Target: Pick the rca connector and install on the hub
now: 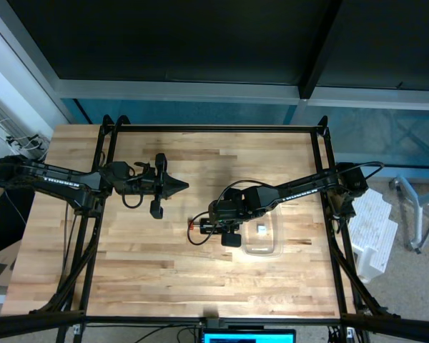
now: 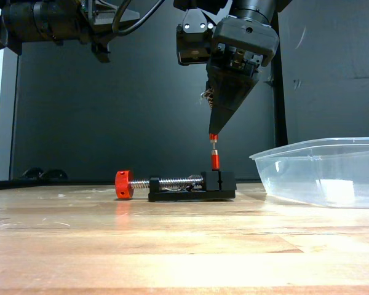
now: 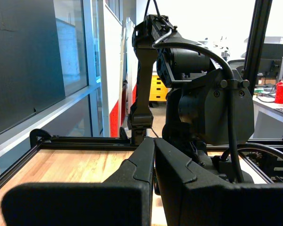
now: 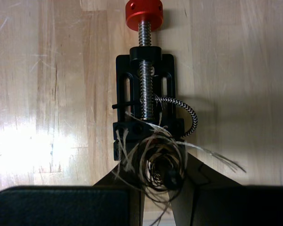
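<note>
The hub (image 2: 192,185) is a black block with a threaded screw and a red knob (image 2: 123,184), lying flat on the wood; it also shows as the hub (image 4: 144,103) in the right wrist view. My right gripper (image 2: 213,133) points straight down over its right end, shut on the rca connector (image 2: 214,146), a tiny silver and red piece. The connector's lower end meets a red stub (image 2: 215,161) standing on the hub. Frayed wire strands (image 4: 155,160) hide the connector from the right wrist camera. My left gripper (image 1: 180,186) hangs shut, far to the left.
A clear plastic tray (image 2: 323,175) stands just right of the hub, with a small white piece (image 1: 261,229) inside it. A black frame (image 1: 214,129) runs around the table. A braided cable (image 4: 186,113) loops off the hub's side.
</note>
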Available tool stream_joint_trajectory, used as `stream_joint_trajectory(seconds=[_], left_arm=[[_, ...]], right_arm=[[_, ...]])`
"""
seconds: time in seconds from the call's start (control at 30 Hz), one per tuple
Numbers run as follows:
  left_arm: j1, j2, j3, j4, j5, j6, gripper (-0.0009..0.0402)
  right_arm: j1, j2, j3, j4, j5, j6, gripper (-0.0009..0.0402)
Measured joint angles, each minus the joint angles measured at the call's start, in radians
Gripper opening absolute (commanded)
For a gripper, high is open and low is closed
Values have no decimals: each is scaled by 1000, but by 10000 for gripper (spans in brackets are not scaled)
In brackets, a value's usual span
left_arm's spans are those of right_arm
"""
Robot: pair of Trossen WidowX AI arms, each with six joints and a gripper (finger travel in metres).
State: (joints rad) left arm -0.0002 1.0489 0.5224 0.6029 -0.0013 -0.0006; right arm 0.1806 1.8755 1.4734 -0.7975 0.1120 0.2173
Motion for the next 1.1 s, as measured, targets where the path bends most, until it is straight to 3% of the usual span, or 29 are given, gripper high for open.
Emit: stream_joint_trajectory(seconds=[1.1], left_arm=[[0,0,0,0,0,0,0]], right_arm=[[-4,-3,-85,92,1,-2,4]])
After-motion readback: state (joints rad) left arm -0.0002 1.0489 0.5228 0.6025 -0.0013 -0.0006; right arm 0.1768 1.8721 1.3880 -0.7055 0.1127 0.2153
